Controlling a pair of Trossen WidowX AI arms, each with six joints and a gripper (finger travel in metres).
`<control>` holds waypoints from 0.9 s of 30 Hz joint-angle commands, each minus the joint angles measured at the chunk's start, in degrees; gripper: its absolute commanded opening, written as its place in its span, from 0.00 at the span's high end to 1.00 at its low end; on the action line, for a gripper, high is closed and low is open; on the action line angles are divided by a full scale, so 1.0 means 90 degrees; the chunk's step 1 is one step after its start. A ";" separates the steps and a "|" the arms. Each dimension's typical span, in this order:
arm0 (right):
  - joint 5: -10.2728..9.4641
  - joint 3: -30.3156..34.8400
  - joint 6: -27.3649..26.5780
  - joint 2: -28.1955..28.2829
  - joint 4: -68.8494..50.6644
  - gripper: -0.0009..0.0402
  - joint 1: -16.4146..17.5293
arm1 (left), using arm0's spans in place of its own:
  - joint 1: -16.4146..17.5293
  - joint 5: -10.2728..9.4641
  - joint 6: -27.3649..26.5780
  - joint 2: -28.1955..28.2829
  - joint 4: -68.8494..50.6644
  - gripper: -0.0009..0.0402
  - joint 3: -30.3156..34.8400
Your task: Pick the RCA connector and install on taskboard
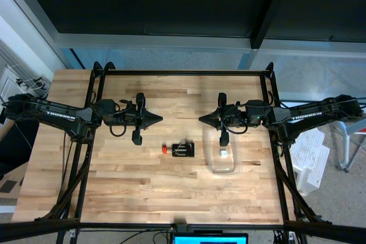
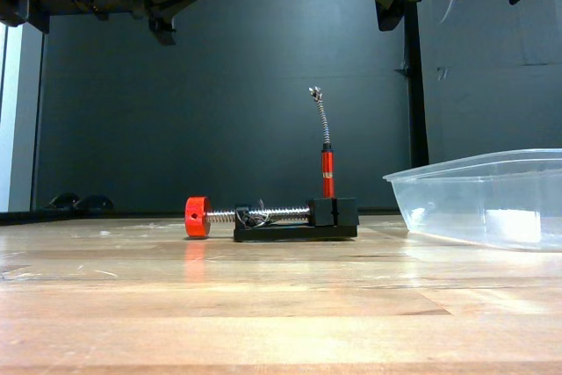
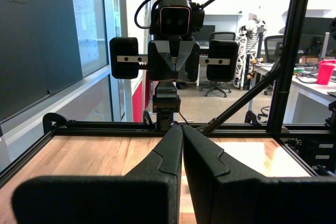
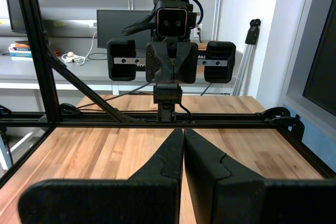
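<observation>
**Connector seated on vise; both pincers empty**

The connector (image 2: 327, 169), a slim red cylinder, is found upright on the black vise (image 2: 294, 219) at centre frame in the low view. Its braided cable (image 2: 321, 116) curls up freely, with nothing holding it. The tray (image 1: 207, 161), right of the vise on the table (image 1: 143, 192), is seen to hold only the white block (image 1: 224, 153). The left pincer (image 1: 160, 119) and right pincer (image 1: 201, 119) are noted high above the table, each clenched on nothing. Installation is judged complete. Any closing move should be routed high, well clear of the cable, so the seating is not disturbed. Full seating cannot be confirmed.
</observation>
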 commanded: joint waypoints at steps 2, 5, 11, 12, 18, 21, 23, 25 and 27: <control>0.0007 0.0005 -0.0019 0.0005 0.0034 0.98 0.0000 | 0.0002 0.0000 0.0002 0.0002 0.0000 0.98 0.0000; 0.0015 -0.0010 -0.0032 0.0005 0.0056 0.98 -0.0010 | 0.0002 0.0000 0.0002 0.0002 0.0000 0.98 0.0000; 0.0019 -0.0019 0.0044 0.0005 0.0075 0.98 -0.0017 | 0.0000 0.0000 0.0002 0.0002 0.0000 0.98 0.0000; 0.0024 -0.0019 0.0109 0.0005 0.0087 0.98 -0.0017 | 0.0000 0.0000 0.0002 0.0002 0.0000 0.98 0.0000; 0.0012 -0.0080 0.0146 0.0005 0.0126 0.98 -0.0029 | 0.0002 0.0000 0.0002 0.0002 0.0000 0.98 0.0000; 0.0012 -0.0124 0.0170 0.0005 0.0172 0.98 -0.0029 | 0.0000 0.0000 0.0002 0.0002 0.0000 0.98 0.0000; 0.0010 -0.0126 0.0165 0.0005 0.0189 0.98 -0.0029 | 0.0000 0.0000 0.0002 0.0002 -0.0002 0.98 0.0000; 0.0000 -0.0126 0.0165 0.0005 0.0223 0.98 -0.0029 | 0.0002 0.0000 0.0002 0.0002 0.0000 0.98 0.0000; -0.0002 -0.0126 0.0165 0.0005 0.0236 0.98 -0.0029 | 0.0000 0.0000 0.0002 0.0002 0.0000 0.98 0.0000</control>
